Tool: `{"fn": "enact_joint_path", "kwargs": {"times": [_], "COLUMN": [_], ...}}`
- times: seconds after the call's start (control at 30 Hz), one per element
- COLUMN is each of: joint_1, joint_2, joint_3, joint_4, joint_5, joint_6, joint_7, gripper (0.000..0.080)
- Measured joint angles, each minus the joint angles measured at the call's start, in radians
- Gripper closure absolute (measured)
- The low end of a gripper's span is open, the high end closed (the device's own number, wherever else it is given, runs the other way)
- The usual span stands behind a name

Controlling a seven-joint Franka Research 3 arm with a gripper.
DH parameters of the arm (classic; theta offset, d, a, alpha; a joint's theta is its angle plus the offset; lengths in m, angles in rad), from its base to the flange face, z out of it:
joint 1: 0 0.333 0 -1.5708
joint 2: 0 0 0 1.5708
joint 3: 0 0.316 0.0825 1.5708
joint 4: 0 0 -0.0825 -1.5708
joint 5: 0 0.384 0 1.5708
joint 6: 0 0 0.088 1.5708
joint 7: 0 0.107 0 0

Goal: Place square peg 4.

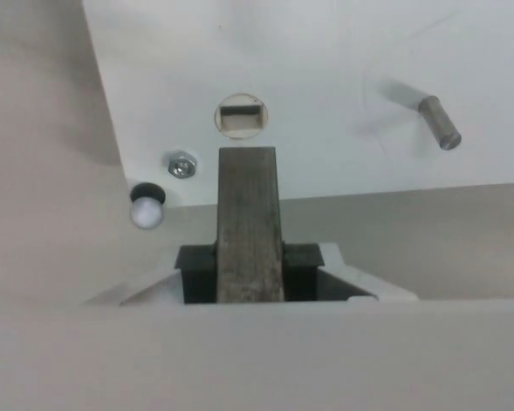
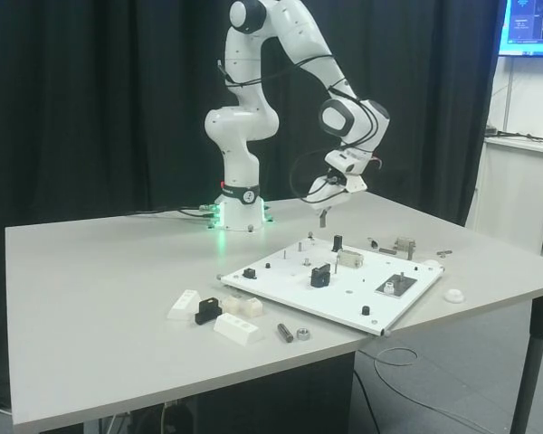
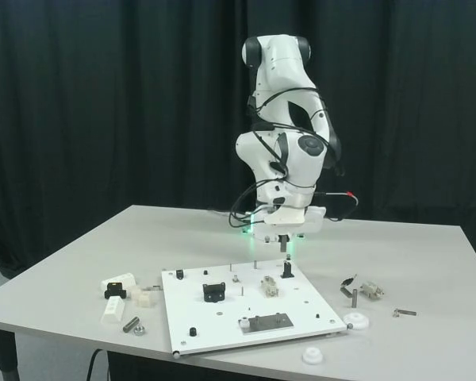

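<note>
Square peg 4 [image 1: 249, 227], pinched in the end effector [image 1: 249, 282], should be squared over the white board's square hole [image 1: 241, 116] before lowering straight.

I see square peg 4 [image 1: 249, 224] as a long grey metal bar of square section, its faces dull and a little streaked. It hangs upright, lengthwise straight down, its upper end clamped between the black pads of the gripper [image 1: 249, 272]. In my wrist view its free lower end points at the white board [image 1: 343, 51], just short of a round opening with a square hole [image 1: 241, 116] in it. In both room views the peg [image 2: 321, 218] hangs in the air above the board's far edge, not touching it.
</note>
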Motion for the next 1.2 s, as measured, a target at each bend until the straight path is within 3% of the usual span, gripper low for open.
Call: {"fn": "enact_joint_path", "kwargs": {"times": [0.43,0.8,1.2], "joint_1": [0.024,0.027,0.027], "joint_2": [0.0,0.011,0.072], "joint_3": [0.092,0.234,0.374], "joint_4": [0.023,0.046,0.088], "joint_5": [0.052,0.092,0.092], "joint_6": [0.087,0.19,0.297], "joint_7": [0.1,0.232,0.381], "gripper": [0.0649,0.0649,0.0649]}}
